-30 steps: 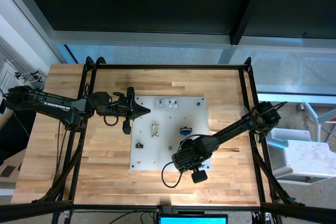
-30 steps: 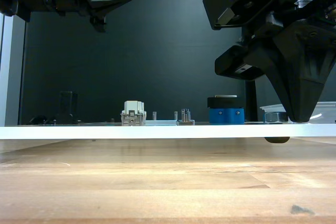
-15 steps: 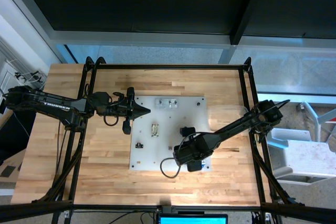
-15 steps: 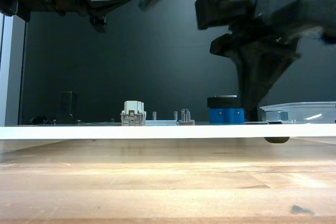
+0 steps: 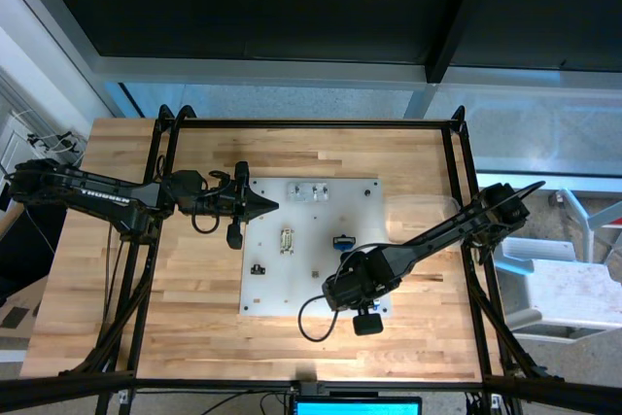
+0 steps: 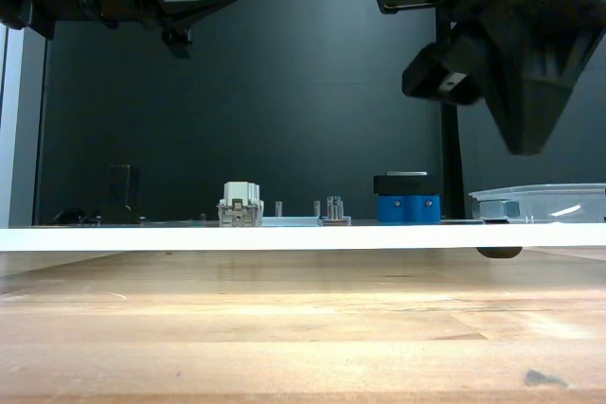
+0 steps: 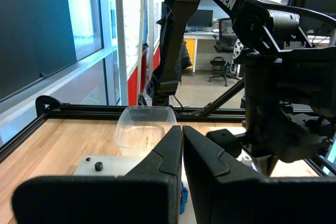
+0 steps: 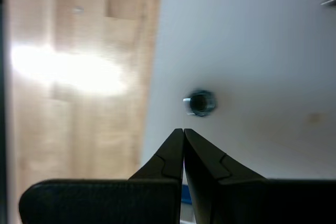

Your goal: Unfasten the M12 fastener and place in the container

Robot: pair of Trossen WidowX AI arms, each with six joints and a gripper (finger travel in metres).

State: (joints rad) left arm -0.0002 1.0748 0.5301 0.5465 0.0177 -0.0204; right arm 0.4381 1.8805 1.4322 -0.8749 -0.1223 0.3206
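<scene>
silver nut [image 8: 202, 103] beneath closed right pincer [image 8: 183, 130]; left pincer [image 5: 270, 205] over board [image 5: 292, 279]

You've got wooden table [image 5: 194, 337]: white board [image 5: 277, 289] flat mid-top, clear container [image 5: 413, 211] on wood just beside board's right edge

The M12 nut [image 8: 201, 103] sits on the board [image 5: 292, 284] near its near right edge, and the right gripper [image 8: 183, 131] hangs above the board just beside the nut. The container [image 5: 420, 216] lies off the board's right side, toward its far end. The left gripper [image 5: 267, 205] hovers over the board's far left edge.
</scene>
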